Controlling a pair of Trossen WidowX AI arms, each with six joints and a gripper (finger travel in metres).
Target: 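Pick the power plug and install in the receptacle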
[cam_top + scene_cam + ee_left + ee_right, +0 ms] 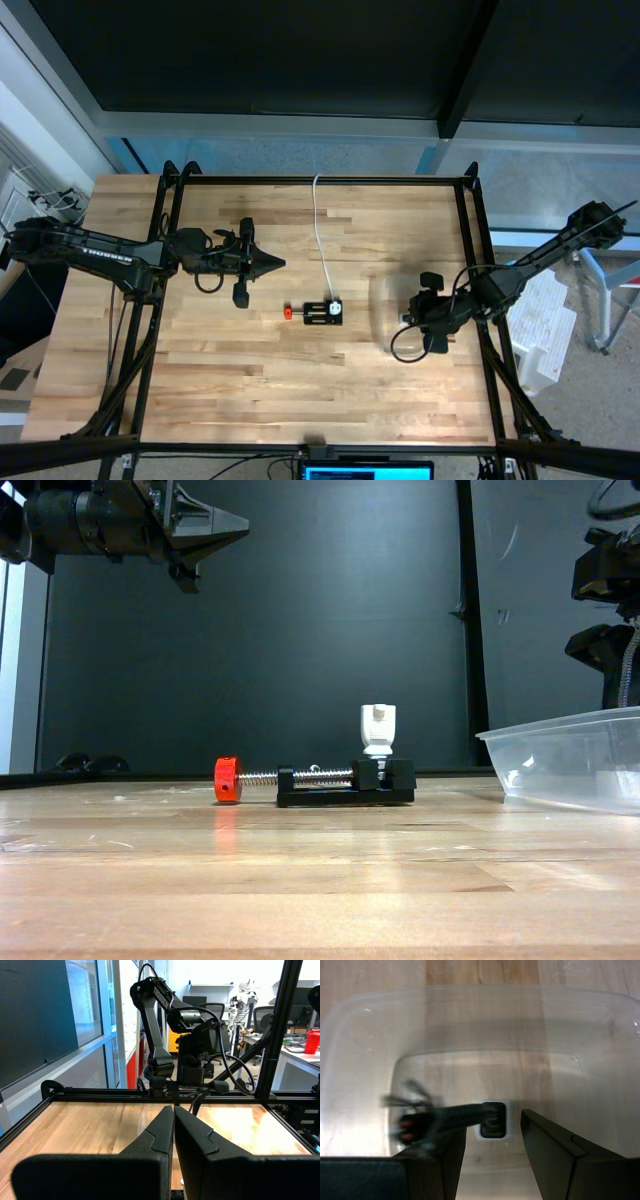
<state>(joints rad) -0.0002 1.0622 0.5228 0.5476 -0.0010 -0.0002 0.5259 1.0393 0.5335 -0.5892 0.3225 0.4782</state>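
The plug [452, 1115] lies in the clear tray [570, 762] at the right of the bench [250, 380]; it shows as a blurred black sliver, its thin wire [395, 1101] straggling off one end. It sits just beside one finger of the right hand [494, 1125]; whether they touch I cannot tell. A small white block [478, 1134] lies in the same gap. That hand hangs over the tray with its fingers well apart, gripping nothing that I can see. The left hand [262, 262] is pressed fully closed and empty, high above the bench, left of the vise [322, 312].

The receptacle [378, 725] stands upright in the vise, well apart from the tray; its white cable [322, 225] runs away across the bench, and the red knob [227, 780] is at the vise's left end.

The plug is probably very light, hard and smooth; it will likely skid on the tray floor or twist in a loose pinch. The wire looks limp and is no handle. Best to take the body across its flat sides, leaving the mating end free; keep the block out of the pinch.
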